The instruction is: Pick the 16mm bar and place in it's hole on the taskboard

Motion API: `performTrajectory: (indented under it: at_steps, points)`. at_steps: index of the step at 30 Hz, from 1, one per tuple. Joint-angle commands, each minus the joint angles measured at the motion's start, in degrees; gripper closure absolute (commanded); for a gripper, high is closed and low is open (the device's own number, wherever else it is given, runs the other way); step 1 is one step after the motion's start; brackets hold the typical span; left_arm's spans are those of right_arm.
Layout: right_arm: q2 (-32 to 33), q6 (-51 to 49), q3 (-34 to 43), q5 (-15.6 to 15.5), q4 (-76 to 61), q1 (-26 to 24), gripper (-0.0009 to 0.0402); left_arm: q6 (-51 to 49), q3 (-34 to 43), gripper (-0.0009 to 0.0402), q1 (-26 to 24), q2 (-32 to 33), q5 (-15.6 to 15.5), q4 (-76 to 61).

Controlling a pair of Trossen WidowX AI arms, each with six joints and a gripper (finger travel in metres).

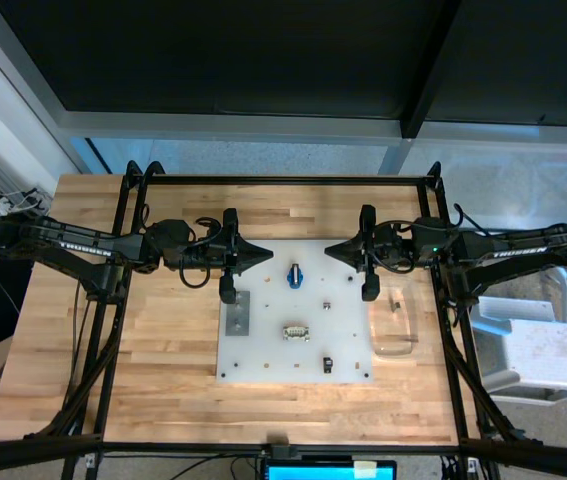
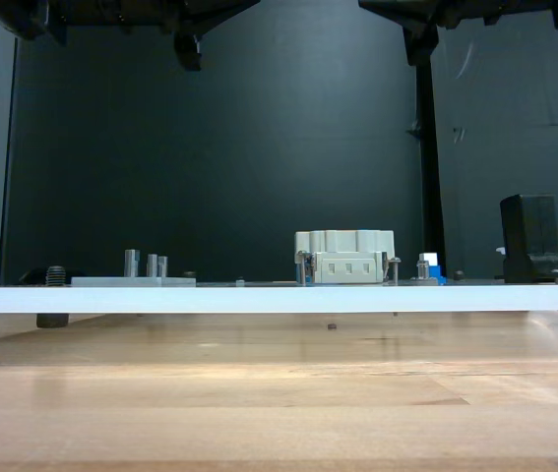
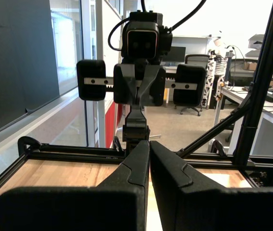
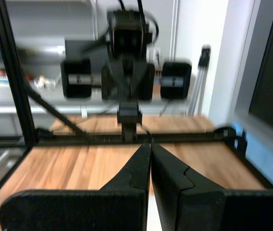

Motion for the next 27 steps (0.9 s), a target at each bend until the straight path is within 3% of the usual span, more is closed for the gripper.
performTrajectory:
  at_steps: [1, 27]
  points:
    - [0.0, -0.3, 4.3, 0.4, -13.0, 0.0, 0.0393, 0.0, 0.0, 0.0393, 0.0, 0.0, 0.0, 0.0]
    - [2.5, -2.6, 26.3, 0.0, -81.8, 0.4, 0.0393, 0.0, 0.0, 0.0393, 0.0, 0.0, 0.0, 0.0]
